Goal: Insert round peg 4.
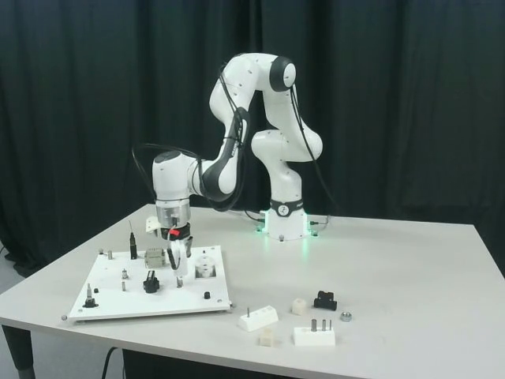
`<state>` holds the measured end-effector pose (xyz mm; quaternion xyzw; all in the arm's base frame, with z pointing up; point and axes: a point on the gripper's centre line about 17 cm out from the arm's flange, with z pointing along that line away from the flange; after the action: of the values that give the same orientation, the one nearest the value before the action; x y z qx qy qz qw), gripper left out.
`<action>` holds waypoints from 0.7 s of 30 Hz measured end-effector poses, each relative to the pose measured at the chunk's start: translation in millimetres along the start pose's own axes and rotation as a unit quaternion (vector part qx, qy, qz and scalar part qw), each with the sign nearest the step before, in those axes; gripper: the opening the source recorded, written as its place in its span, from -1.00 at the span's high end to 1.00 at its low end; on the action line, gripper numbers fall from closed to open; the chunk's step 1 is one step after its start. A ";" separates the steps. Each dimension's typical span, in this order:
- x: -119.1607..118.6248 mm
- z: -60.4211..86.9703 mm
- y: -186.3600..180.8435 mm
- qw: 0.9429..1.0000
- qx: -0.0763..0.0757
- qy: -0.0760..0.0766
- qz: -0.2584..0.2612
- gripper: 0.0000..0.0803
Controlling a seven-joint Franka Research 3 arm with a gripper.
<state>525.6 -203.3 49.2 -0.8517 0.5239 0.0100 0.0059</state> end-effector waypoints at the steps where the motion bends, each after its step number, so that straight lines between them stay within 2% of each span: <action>1: -0.6 -0.1 0.0 1.000 0.000 -0.001 0.000 0.62; 7: -7.6 -0.8 -0.9 1.000 -0.004 -0.008 -0.007 0.62; 21: -9.2 -2.6 -4.9 1.000 -0.002 -0.006 -0.011 0.62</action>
<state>525.9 -193.0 52.0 -0.8574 0.5144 0.0165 0.0073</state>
